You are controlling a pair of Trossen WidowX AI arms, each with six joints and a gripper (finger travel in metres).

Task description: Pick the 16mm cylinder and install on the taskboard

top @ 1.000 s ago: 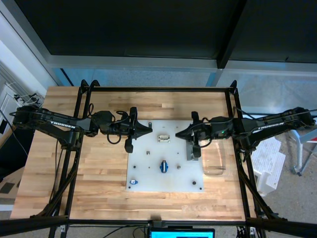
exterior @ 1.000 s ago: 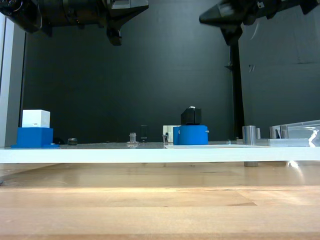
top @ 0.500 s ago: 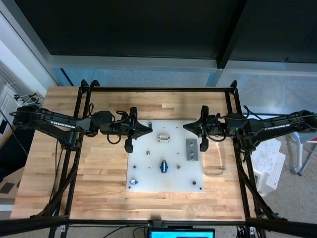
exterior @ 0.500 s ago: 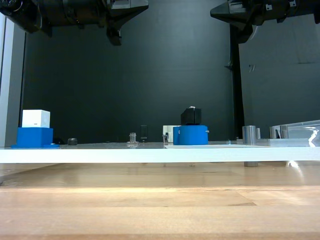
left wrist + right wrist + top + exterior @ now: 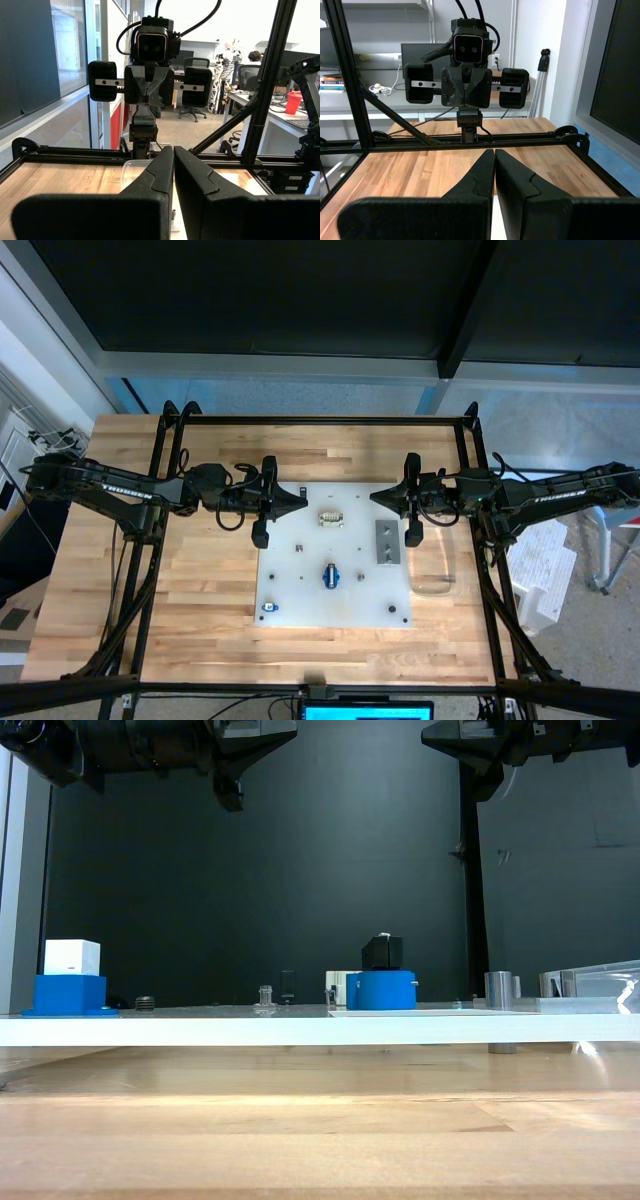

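the left gripper point(image 5: 303, 498) and right gripper point(image 5: 373, 497) hang closed and empty, high over the white board's point(image 5: 300, 585) far edge. the small grey cylinder point(image 5: 359, 577) stands upright on the board beside the blue fitting point(image 5: 330, 575), nearer the right gripper, toward the near edge.

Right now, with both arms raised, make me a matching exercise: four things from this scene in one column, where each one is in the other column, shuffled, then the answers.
Things:
1. left gripper
2. right gripper
3. grey metal block
4. blue fitting

Places:
A. standing near the middle of the taskboard
B. shut, held high above the board's far right part
C. lying flat on the board's right side
D. shut, held high above the board's far left part

Pairs: 1-D, 2-B, 3-C, 4-A
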